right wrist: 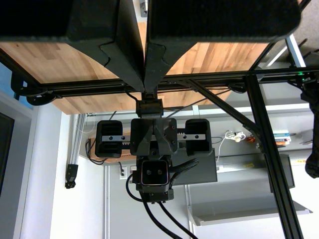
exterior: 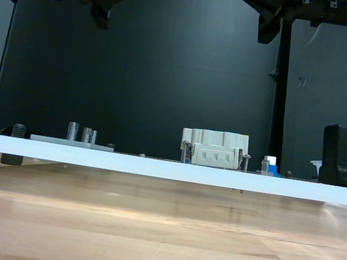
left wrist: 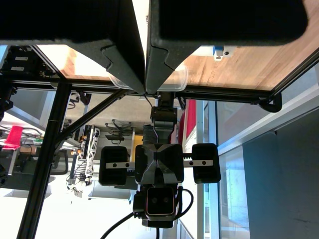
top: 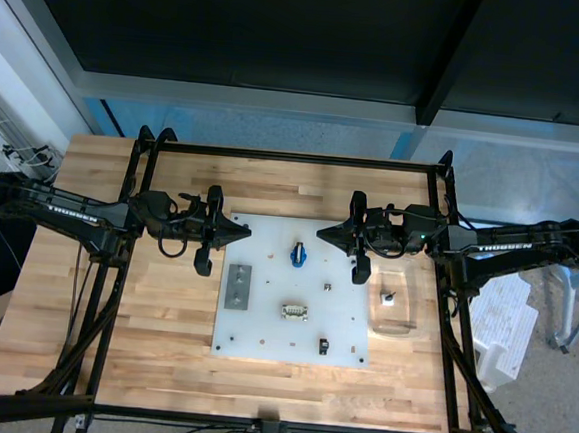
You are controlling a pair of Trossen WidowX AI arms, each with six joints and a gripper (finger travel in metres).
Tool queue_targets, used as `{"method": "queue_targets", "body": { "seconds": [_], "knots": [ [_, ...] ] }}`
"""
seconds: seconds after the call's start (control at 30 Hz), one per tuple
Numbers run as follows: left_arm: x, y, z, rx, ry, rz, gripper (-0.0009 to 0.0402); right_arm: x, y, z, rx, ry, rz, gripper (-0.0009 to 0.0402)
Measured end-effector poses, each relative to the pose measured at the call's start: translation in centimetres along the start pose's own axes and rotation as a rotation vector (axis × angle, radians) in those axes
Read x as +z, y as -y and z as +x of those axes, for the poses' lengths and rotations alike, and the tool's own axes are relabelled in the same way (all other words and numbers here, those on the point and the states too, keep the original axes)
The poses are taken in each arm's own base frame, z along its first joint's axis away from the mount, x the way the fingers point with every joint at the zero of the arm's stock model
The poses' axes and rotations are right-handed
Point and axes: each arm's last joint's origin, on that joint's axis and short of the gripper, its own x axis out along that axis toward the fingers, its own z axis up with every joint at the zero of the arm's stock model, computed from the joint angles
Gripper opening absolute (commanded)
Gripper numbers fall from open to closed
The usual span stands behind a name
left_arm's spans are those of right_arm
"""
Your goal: Pick the USB connector and install on taskboard
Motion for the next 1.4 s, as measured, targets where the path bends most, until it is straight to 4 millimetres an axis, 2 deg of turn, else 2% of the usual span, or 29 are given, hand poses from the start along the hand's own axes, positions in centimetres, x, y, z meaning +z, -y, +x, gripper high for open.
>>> {"method": "queue_targets", "body": {
  "seconds": [0.43,0.63,0.93,1.13,1.4],
  "knots": [
    [0.0,0.0,0.0,0.0,0.0,0.0,0.0,0.0,0.0,0.0,0.007,-0.007,0.0,0.0],
    [0.0,0.0,0.0,0.0,0.0,0.0,0.0,0.8,-0.1,-0.4,-0.006,-0.159,-0.008,0.0],
    [0.0,0.0,0.0,0.0,0.0,0.0,0.0,2.3,-1.0,-2.4,0.005,-0.442,-0.029,0.0],
    [0.0,0.0,0.0,0.0,0.0,0.0,0.0,2.2,-1.9,-3.8,0.008,-0.658,-0.051,0.0],
    [0.0,0.0,0.0,0.0,0.0,0.0,0.0,1.0,-3.3,-6.1,0.006,-0.872,-0.083,0.0]
  ]
}}
